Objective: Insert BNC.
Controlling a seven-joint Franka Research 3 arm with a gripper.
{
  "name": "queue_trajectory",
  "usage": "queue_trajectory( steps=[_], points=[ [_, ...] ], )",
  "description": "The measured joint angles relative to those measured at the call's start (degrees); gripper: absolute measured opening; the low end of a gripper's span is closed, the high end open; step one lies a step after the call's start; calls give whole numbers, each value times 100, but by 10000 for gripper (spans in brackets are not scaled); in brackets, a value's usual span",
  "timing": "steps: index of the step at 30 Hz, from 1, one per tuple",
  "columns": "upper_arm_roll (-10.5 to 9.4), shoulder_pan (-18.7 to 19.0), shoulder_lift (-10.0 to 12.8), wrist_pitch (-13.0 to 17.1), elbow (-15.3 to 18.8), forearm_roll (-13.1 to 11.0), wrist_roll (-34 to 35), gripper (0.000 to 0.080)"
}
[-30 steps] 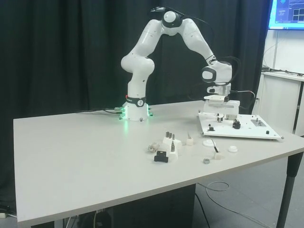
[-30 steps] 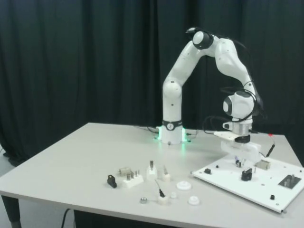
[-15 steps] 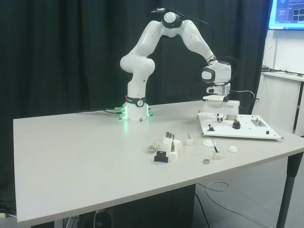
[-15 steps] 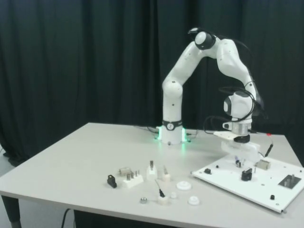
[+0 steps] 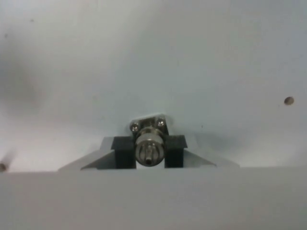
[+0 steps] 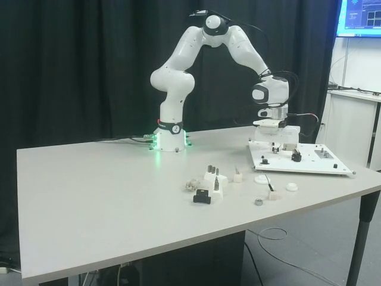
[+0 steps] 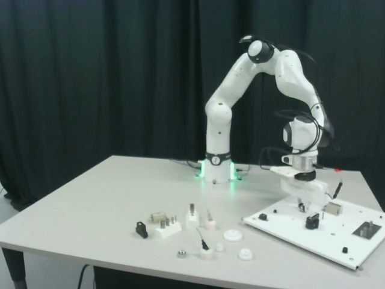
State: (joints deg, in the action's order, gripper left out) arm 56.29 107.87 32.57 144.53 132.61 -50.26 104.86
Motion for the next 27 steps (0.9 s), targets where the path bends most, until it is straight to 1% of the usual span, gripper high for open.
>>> queue_trajectory(
  steps=[9, 19, 27],
  points=[
    [28, 29, 18, 0, 8, -85, 227, 125],
    [86, 114, 75, 0, 9, -107, 550, 125],
    [142, 195, 134, 0, 7, -112, 667, 125]
  ],
)
